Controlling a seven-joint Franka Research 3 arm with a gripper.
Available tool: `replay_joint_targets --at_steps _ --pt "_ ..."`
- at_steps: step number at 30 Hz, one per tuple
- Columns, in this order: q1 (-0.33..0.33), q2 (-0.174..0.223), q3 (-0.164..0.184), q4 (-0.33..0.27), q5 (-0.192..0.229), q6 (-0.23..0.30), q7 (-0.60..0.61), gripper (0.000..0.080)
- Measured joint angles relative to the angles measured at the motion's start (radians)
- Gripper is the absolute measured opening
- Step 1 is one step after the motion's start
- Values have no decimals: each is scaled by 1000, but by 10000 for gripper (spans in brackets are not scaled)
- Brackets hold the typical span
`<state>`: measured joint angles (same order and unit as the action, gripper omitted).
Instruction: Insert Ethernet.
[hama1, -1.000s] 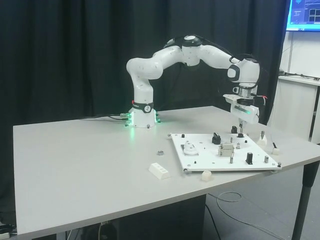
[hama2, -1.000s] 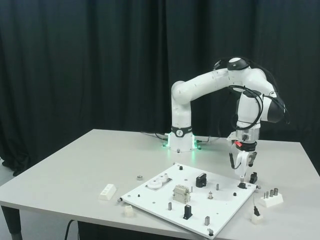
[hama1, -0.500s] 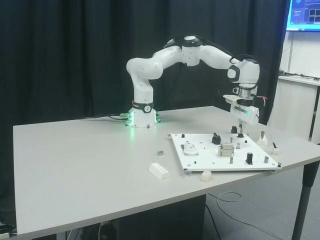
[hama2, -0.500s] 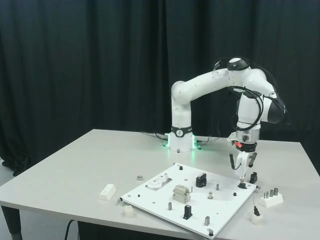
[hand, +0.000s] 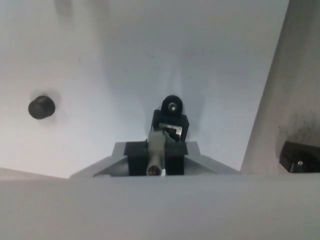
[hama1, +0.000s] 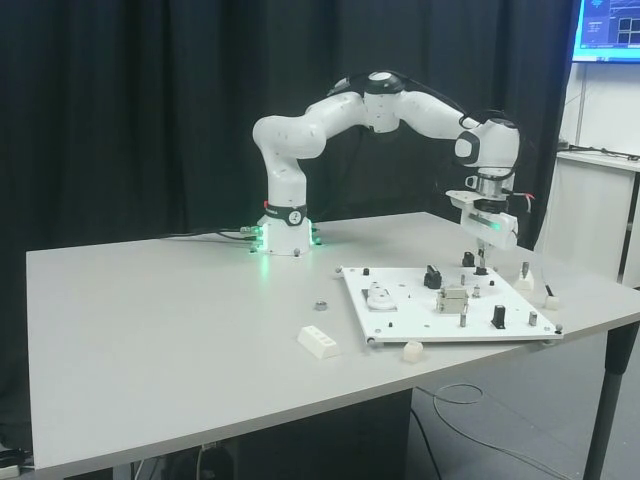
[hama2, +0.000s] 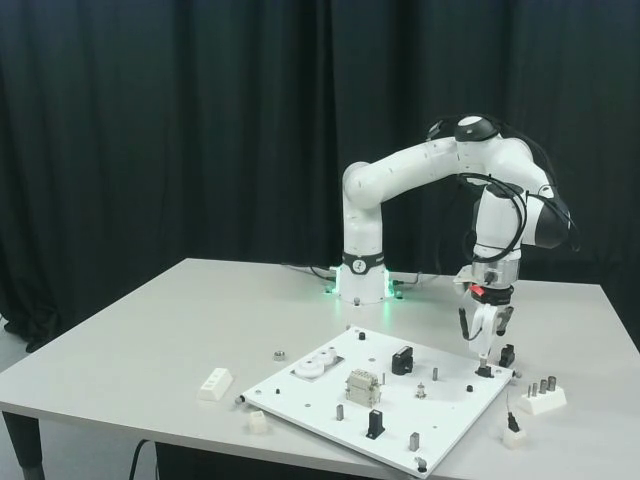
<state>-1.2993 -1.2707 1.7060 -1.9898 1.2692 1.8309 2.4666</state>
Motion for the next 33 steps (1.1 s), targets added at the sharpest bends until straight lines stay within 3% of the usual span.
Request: replay_joint_targets --at_steps 18,33 --pt "0 1 -1 0 -1 -12 13 66" --pt "-1 2 -1 -3 21 -21 43 66"
